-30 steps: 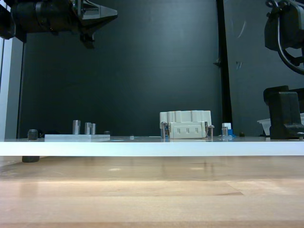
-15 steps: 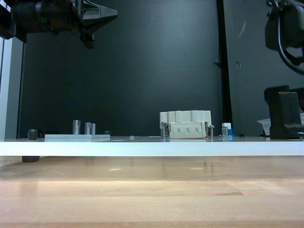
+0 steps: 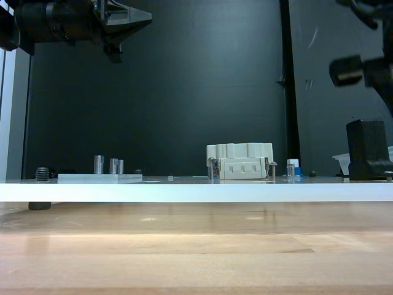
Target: Pick the HAN10E connector and install in the HAN10E hub
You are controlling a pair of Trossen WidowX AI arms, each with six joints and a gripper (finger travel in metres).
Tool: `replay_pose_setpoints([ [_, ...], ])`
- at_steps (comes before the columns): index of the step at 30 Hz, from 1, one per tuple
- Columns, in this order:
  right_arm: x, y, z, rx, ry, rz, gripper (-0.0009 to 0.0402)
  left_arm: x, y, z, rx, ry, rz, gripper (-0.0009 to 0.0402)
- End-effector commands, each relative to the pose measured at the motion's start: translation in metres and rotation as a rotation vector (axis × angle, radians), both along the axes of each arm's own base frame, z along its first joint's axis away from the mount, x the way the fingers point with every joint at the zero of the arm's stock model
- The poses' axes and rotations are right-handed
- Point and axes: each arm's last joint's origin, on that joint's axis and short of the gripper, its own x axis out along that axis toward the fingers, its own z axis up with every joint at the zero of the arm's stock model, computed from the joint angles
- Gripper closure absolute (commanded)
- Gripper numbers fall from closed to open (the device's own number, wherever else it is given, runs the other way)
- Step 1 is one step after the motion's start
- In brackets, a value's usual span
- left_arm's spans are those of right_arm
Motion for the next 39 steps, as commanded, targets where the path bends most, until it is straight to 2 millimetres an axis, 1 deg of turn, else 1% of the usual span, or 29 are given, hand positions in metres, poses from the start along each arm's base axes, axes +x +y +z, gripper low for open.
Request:
replay_pose_setpoints([
  [1, 0.005, -0.003, 0.013, -0.016, -0.058, -0.075, 0.0359, 0.000, 0.000, 0.000, 0.000, -0.001, 0.000, 0.0393],
  [10, 0.019, -0.012, 0.044, 0.062, -0.190, -0.295, 0.0359, 0.000, 0.000, 0.000, 0.000, -0.001, 0.000, 0.0393],
  [12, 0.024, -0.012, 0.048, 0.086, -0.245, -0.335, 0.0359, 0.000, 0.000, 0.000, 0.000, -0.001, 0.000, 0.0393],
  [18, 0.041, -0.013, 0.056, 0.187, -0.412, -0.527, 0.0359, 0.000, 0.000, 0.000, 0.000, -0.001, 0.000, 0.0393],
  [26, 0.060, -0.010, 0.064, 0.289, -0.590, -0.632, 0.0359, 0.000, 0.000, 0.000, 0.000, -0.001, 0.000, 0.0393],
  [30, 0.074, -0.009, 0.071, 0.356, -0.717, -0.692, 0.0359, 0.000, 0.000, 0.000, 0.000, -0.001, 0.000, 0.0393],
  [35, 0.090, -0.010, 0.079, 0.392, -0.897, -0.760, 0.0359, 0.000, 0.000, 0.000, 0.000, -0.001, 0.000, 0.0393],
  [39, 0.100, -0.009, 0.087, 0.457, -1.008, -0.763, 0.0359, 0.000, 0.000, 0.000, 0.000, -0.001, 0.000, 0.0393],
])
